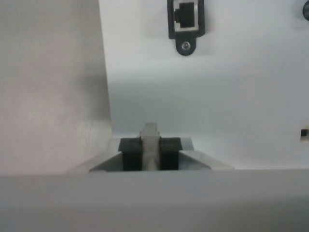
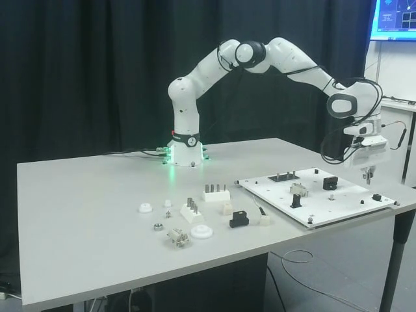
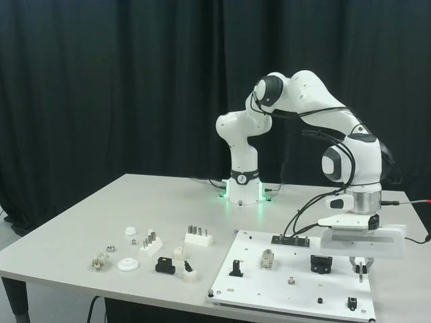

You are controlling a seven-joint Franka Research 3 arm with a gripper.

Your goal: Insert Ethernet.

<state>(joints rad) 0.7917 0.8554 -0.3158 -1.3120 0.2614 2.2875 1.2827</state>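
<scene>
The white arm [image 2: 260, 58] rises from its base [image 2: 182, 153] at the bench's [image 2: 84, 201] far edge, arches high and reaches out to the white board's [image 2: 318, 201] end farthest from the loose parts, its wrist turned straight down. The gripper [image 3: 361, 269] hangs just above the board near that outer edge; in the wrist view its jaws are closed on a pale Ethernet plug [image 1: 150, 145], which stands between the two black pads [image 1: 130, 153]. The Ethernet socket [image 1: 186, 18], a black housing screwed to the board, lies apart from the plug at about 12 o'clock in the wrist view, with bare white board between them. In the first room view the same socket [image 2: 330, 183] sits at about 9 o'clock from the gripper. The board's edge runs close to the gripper, and the bench corner lies just past it. Small fixtures [image 3: 268, 258] stand elsewhere on the board. Loose parts [image 2: 195, 218] lie on the bench well apart from the arm.
</scene>
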